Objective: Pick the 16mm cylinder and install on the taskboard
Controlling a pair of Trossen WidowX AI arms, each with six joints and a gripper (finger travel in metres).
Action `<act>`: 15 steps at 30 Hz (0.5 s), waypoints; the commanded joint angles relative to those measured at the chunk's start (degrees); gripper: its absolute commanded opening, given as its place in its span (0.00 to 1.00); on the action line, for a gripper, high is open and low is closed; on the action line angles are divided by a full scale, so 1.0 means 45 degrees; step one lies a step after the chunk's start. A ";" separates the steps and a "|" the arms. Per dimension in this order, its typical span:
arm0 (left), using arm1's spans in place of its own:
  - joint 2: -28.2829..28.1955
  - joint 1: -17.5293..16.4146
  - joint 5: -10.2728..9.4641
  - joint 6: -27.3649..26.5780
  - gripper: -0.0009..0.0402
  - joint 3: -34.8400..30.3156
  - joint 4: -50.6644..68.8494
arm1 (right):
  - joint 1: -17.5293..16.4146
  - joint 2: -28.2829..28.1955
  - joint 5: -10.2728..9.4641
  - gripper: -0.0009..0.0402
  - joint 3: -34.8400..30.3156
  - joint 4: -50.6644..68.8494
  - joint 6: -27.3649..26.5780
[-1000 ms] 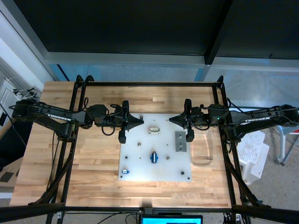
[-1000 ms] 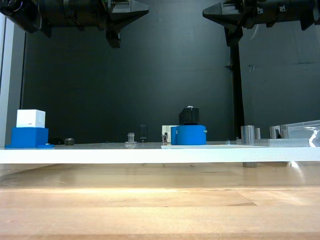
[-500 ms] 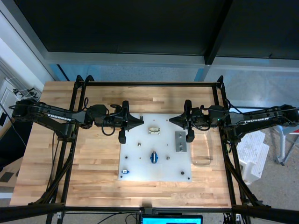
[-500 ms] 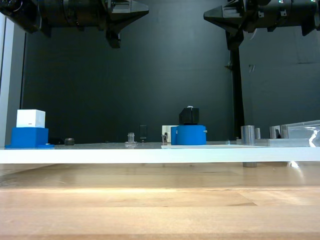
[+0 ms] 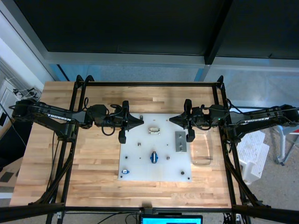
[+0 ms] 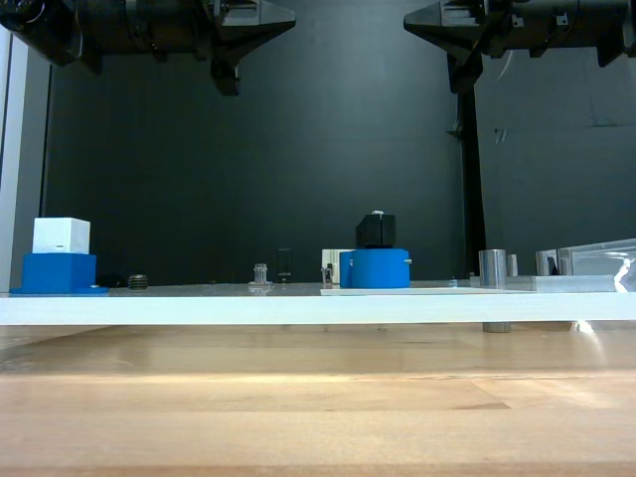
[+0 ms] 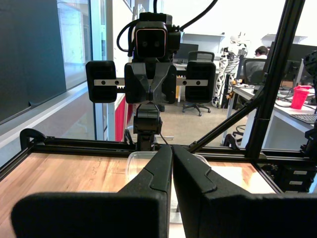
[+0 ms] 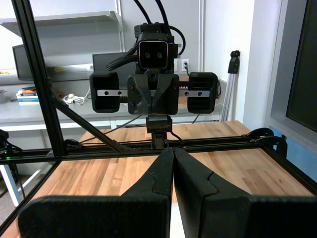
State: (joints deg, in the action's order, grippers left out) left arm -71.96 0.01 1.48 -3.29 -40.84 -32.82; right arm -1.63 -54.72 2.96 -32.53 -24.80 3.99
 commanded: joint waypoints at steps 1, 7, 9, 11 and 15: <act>-0.0005 0.0000 0.0000 0.0000 0.02 -0.0005 -0.0005 | -0.0005 -0.0005 0.0015 0.02 -0.0015 0.0024 0.0005; -0.0005 -0.0005 0.0000 0.0000 0.02 -0.0005 -0.0005 | -0.0005 -0.0005 0.0010 0.02 -0.0015 0.0087 0.0005; -0.0005 0.0000 0.0000 0.0005 0.02 -0.0005 -0.0005 | -0.0005 -0.0005 0.0010 0.02 -0.0010 0.0155 0.0005; -0.0005 0.0000 0.0000 0.0005 0.02 -0.0005 -0.0005 | -0.0005 -0.0005 0.0010 0.02 -0.0010 0.0277 0.0005; -0.0005 0.0000 0.0000 0.0000 0.02 -0.0005 -0.0005 | 0.0000 -0.0005 0.0010 0.02 0.0034 0.0374 0.0005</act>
State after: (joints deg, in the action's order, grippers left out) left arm -71.96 0.01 1.48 -3.29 -40.84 -32.84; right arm -1.63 -54.72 2.96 -32.53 -23.14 3.99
